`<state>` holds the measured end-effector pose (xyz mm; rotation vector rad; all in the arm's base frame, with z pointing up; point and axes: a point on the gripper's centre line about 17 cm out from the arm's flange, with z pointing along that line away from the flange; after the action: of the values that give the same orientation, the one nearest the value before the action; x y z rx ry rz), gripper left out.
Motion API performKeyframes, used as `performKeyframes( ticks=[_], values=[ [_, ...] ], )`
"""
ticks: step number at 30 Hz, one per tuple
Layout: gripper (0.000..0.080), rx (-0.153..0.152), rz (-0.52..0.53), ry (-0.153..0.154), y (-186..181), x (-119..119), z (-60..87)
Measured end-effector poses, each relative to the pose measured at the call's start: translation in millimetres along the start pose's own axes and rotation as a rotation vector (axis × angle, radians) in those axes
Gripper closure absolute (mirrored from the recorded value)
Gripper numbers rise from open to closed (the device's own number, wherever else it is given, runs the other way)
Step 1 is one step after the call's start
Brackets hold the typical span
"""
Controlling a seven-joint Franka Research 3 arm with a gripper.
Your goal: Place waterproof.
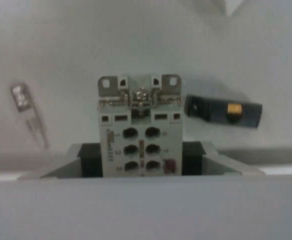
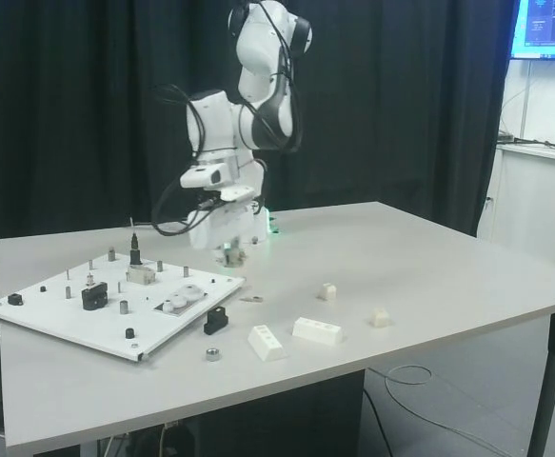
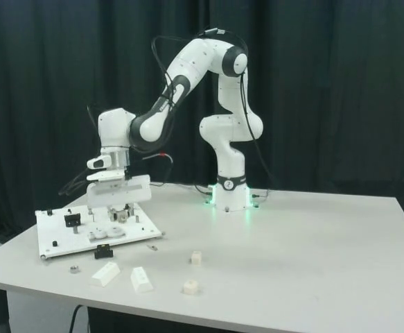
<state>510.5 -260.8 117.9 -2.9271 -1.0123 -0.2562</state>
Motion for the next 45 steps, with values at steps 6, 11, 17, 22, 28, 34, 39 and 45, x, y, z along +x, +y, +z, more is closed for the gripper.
performKeyframes(
  ticks=[6, 11, 17, 22, 28, 34, 39, 45],
  values=[
    [0.0487, -0.014, 0.005, -0.009, -0.8, 22.9, 13.8],
    [0.0487, -0.025, 0.007, -0.013, 0.1, 40.3, 25.6],
    [0.0487, -0.034, 0.0, -0.026, 2.4, 55.4, 40.3],
    [0.0487, -0.039, -0.004, -0.041, 4.4, 63.2, 51.8],
    [0.0487, -0.038, -0.01, -0.054, 4.9, 68.4, 65.0],
    [0.0487, -0.034, -0.014, -0.065, 4.9, 70.6, 76.5],
    [0.0487, -0.031, -0.015, -0.07, 4.9, 71.8, 84.5],
    [0.0487, -0.026, -0.019, -0.071, 4.0, 73.1, 92.1]
  ],
)
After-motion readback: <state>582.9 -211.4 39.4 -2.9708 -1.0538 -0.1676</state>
